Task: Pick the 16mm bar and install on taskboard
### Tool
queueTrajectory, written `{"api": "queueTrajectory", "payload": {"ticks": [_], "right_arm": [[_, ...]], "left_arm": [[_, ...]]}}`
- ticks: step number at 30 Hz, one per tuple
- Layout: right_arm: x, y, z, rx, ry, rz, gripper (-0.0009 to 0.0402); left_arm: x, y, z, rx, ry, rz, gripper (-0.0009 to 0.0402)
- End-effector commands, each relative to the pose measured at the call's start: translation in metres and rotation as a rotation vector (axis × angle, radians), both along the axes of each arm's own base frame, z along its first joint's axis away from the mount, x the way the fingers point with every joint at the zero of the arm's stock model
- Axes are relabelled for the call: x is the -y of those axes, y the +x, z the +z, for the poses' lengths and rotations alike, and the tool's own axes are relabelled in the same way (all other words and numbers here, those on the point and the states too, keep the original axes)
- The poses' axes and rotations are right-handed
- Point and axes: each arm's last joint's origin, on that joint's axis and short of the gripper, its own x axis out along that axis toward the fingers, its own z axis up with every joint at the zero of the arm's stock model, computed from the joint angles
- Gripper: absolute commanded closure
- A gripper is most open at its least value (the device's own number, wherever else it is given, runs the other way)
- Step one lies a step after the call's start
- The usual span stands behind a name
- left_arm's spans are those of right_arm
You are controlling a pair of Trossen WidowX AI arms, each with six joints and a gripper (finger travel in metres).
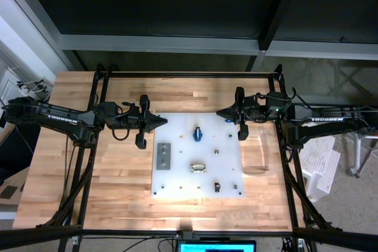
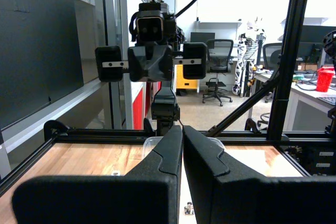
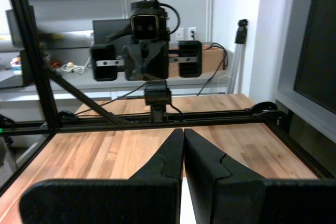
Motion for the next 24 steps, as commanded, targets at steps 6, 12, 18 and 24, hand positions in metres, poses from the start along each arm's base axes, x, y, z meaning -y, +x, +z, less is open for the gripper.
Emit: {"api": "queueTrajectory", "payload": {"ticks": [6,12,18,24], "right_arm": [[0.0,0.0,-0.003,0.006,0.017,0.008,0.0393],[-0.001,0.0,-0.005,0.017,0.019,0.01,0.0394],[-0.001,-0.001,-0.008,0.008,0.024,0.011,0.0393],[-0.001,-0.001,-0.012,0.012,0.034,0.012,0.0394]], "left_arm": [[0.0,0.0,0.0,-0.001,0.0,0.0,0.0393],[0.0,0.0,0.0,0.0,0.0,0.0,0.0393],[0.0,0.0,0.0,0.0,0.0,0.0,0.0393],[0.0,0.0,0.0,-0.001,0.0,0.0,0.0393]]}}
